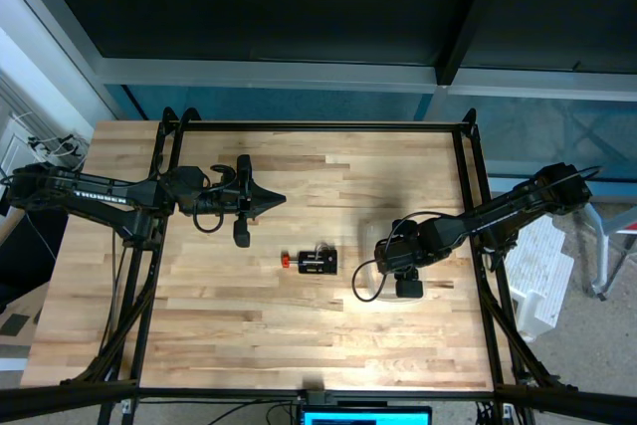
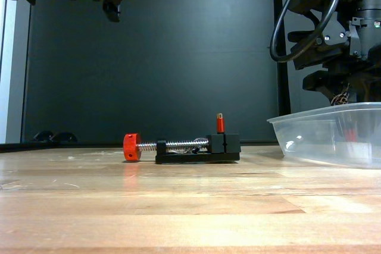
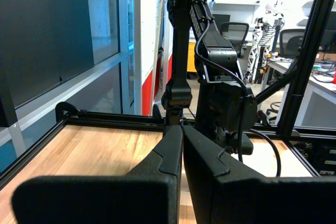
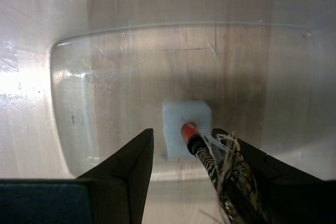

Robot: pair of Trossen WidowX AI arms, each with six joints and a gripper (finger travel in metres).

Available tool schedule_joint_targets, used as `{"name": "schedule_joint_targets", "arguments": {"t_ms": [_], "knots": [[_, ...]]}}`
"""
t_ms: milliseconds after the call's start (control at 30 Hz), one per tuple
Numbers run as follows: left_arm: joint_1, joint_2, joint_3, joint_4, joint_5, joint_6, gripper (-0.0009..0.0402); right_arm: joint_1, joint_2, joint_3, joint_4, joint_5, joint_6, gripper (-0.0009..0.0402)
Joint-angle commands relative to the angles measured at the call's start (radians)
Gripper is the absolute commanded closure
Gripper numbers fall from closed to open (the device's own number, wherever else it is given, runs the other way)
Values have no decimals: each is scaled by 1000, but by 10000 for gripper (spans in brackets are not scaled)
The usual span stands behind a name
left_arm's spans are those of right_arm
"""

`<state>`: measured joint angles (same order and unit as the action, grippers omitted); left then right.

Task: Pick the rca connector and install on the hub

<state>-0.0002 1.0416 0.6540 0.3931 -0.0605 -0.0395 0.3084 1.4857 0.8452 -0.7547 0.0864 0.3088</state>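
Left gripper (image 1: 277,199) is parked high over the table (image 1: 249,345), well apart from everything, fingers closed tip to tip, nothing held; no risk is judged there. The hub (image 1: 317,263) lies mid-table, apparently unfixed, with its red-orange knob (image 2: 131,146) to the left; it could be shoved or tipped if the plug is pressed on off-axis. Right gripper (image 4: 182,132) is held over the clear tray (image 2: 309,138) with jaws apart. The rca connector (image 4: 195,139) is seen between them, close against one finger, its red tip over the white square piece (image 4: 176,119); it is judged not clamped, given the open gap. Likely failures: white piece pinched along with it, frayed braid (image 4: 231,182) snagged on a finger, plug rotated on closing, tray wall clipped on exit. Not made out: whether the connector touches the finger or lies on the tray floor; which hub fitting is the target.
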Motion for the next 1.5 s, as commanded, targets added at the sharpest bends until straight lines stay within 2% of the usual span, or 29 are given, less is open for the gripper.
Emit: {"name": "schedule_joint_targets", "arguments": {"t_ms": [33, 700, 1233, 1367, 1500], "knots": [[0, 0, 0, 0, 0, 0, 393, 0, 0, 0, 2, 1, 1, 266], [0, 0, 0, 0, 0, 0, 393, 0, 0, -11, 5, 2, 0, 395], [0, 0, 0, 0, 0, 0, 393, -1, -35, 3, -16, 2, 0, 389], [0, 0, 0, 0, 0, 0, 393, -1, -53, 25, -42, 27, 1, 389], [0, 0, 0, 0, 0, 0, 393, -1, -67, 58, -86, 27, 1, 389]]}}
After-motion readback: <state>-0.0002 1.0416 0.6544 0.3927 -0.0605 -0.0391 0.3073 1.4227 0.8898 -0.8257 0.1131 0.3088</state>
